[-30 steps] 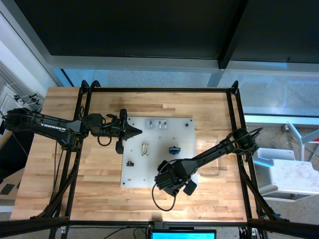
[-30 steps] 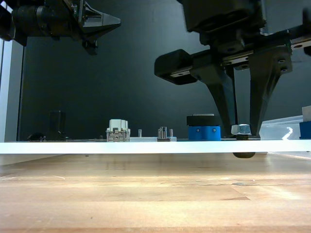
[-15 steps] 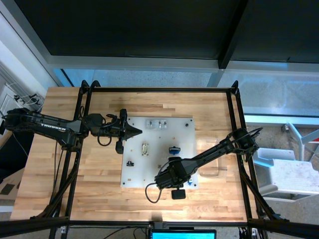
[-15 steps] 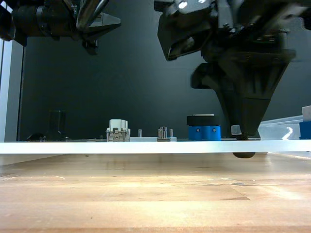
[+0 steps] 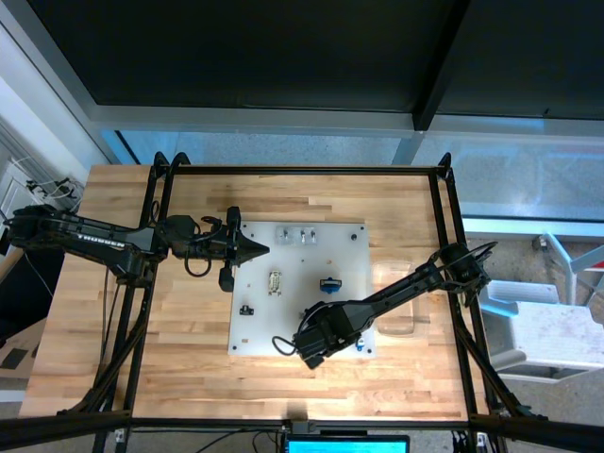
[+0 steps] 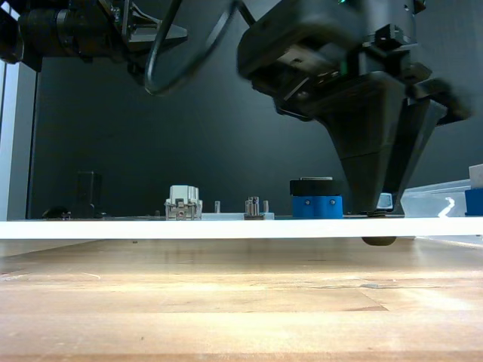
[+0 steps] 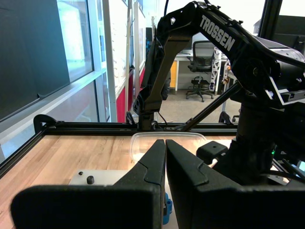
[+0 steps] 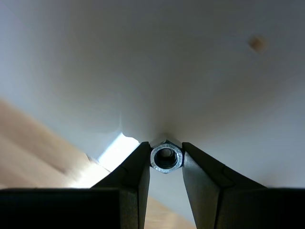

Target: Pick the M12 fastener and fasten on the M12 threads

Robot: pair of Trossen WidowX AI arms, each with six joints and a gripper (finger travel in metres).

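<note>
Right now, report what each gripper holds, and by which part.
The right gripper pinches the silver nut by opposite sides, down at the white board. The left gripper, shut and empty, hangs by the board's left edge.

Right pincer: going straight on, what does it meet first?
The right pincer, gripping the silver nut, points down: likely the white board first; stud hidden. Left pincer hangs shut by the board's far left corner.

Even overhead light | my right gripper [image 6: 375, 213] blurred, down on the board [image 6: 189, 228] | my left gripper [image 6: 179, 32] silhouetted, raised left | nut [image 8: 166, 158] glints, sharp
</note>
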